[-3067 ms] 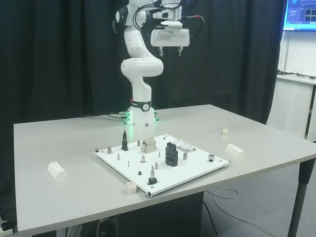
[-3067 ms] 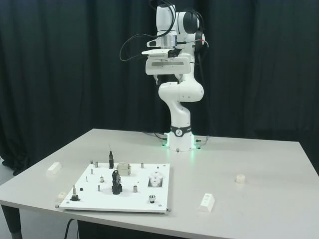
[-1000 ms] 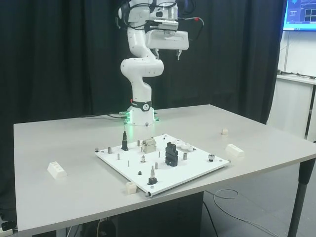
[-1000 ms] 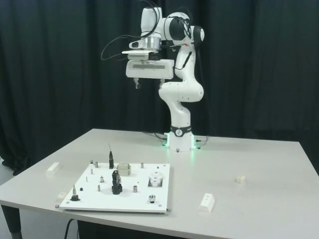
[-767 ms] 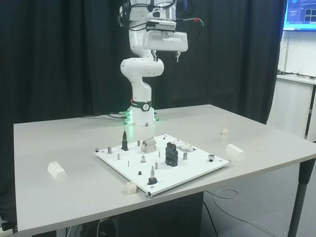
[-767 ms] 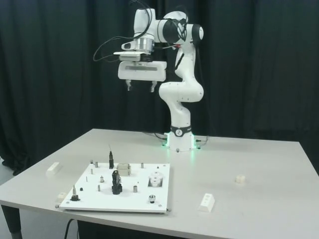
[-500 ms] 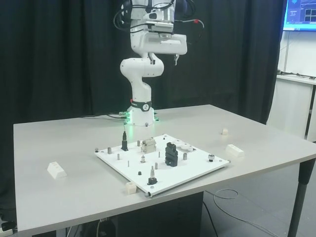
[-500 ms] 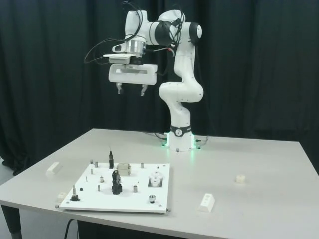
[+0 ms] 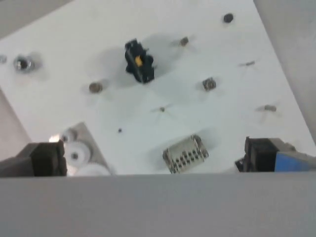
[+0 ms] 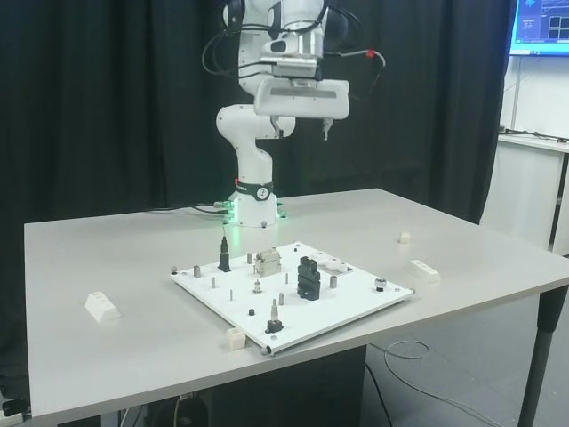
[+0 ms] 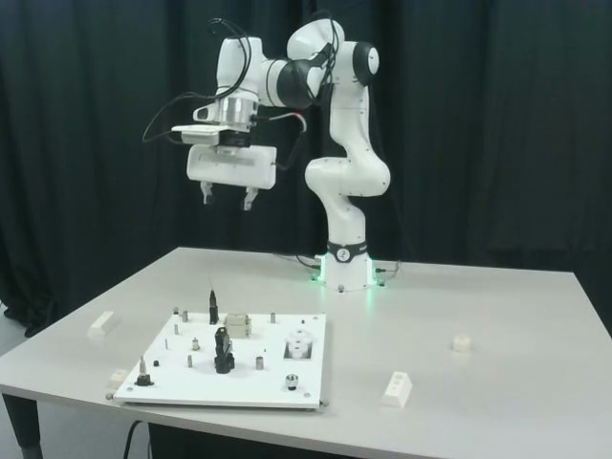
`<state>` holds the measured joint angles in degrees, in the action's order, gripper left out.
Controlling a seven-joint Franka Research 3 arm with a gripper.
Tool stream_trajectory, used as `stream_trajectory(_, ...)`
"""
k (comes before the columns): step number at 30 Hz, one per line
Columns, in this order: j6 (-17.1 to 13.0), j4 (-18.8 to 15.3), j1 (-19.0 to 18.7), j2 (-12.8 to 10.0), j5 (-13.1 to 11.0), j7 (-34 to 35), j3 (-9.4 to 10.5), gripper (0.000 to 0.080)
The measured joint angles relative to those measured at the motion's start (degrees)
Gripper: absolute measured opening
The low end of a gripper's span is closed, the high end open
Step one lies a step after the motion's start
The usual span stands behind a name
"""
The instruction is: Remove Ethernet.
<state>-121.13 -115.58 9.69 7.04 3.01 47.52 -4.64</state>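
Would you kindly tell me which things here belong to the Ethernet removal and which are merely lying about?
Job: gripper, open, high above; white board; its black plugs, though which is Ethernet I cannot tell.
Lying about: white blocks on the grey table.

Grey table [image 10: 116, 258] bears a white board [image 10: 356, 307] and small white blocks [image 10: 102, 306].

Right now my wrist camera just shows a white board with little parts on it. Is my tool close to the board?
Observer: No. The tool hangs high above the white board, open and holding nothing.
Operator: Is there anything on the table besides the board?
Observer: Yes. Small white blocks lie on the grey table: one block on one side of the board, another block on the other side.
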Motion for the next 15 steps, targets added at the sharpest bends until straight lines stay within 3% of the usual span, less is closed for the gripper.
stream_trajectory(15,-1.2,9.7,0.5,-12.5,-0.1,8.4,0.0,0.08)
